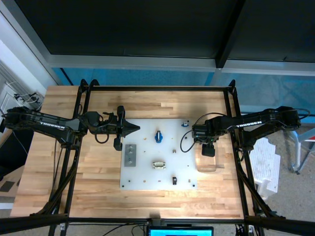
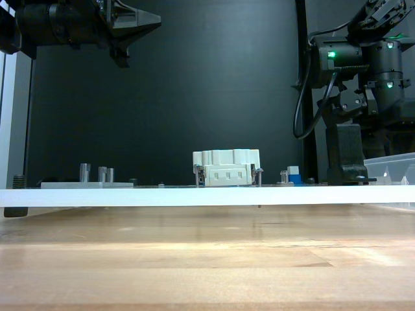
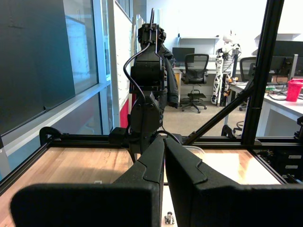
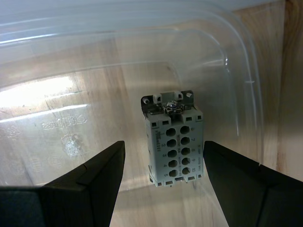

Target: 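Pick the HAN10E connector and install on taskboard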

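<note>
We are looking down on a wooden table [image 1: 98, 187] with a large white board [image 1: 147, 174] lying flat at its middle. The left arm is reaching in from the left edge. Its left gripper [image 1: 132, 129] is hanging high over the board's far left part, fingers pressed together and holding nothing. The right arm is reaching in from the right edge. Its right gripper [image 4: 163, 158] is pointing down into a clear plastic tray [image 1: 207, 167] lying just right of the board, fingers spread wide and gripping nothing. On the board we are seeing a grey metal block [image 1: 130, 155] and a beige socket [image 1: 158, 165]. The small grey connector [image 4: 173, 142] is lying on the tray floor between the open fingers, touching neither. A blue knob [image 1: 158, 136] and a small black part [image 1: 174, 180] are also sitting on the board.
</note>
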Controlling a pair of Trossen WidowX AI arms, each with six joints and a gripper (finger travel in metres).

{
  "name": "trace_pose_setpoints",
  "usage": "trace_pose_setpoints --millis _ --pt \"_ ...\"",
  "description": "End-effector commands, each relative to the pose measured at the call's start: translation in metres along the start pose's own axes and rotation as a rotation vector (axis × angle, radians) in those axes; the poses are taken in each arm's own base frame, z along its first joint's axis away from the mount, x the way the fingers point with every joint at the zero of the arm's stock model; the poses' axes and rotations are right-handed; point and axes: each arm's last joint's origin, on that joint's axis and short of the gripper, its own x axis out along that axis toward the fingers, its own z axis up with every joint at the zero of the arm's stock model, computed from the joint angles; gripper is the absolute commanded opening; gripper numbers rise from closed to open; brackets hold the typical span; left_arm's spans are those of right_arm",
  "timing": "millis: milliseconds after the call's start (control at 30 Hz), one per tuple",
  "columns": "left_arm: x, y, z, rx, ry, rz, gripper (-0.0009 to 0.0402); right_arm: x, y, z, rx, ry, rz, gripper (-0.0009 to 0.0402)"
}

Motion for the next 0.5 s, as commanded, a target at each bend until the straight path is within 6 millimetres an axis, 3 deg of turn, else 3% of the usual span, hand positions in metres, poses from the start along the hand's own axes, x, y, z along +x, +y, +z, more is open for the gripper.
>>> trace_pose_setpoints --millis 33,500 --pt "0.0001 0.0001 -0.0001 0.0 0.0 0.0 0.0001 0.0 0.0003 0.0003 -0.001 -0.001 0.0 0.0231" --pt "0.0001 0.0 -0.0001 0.0 0.0 0.0 0.0001 0.0013 0.0026 0.0005 -0.007 0.004 0.025 0.0231"
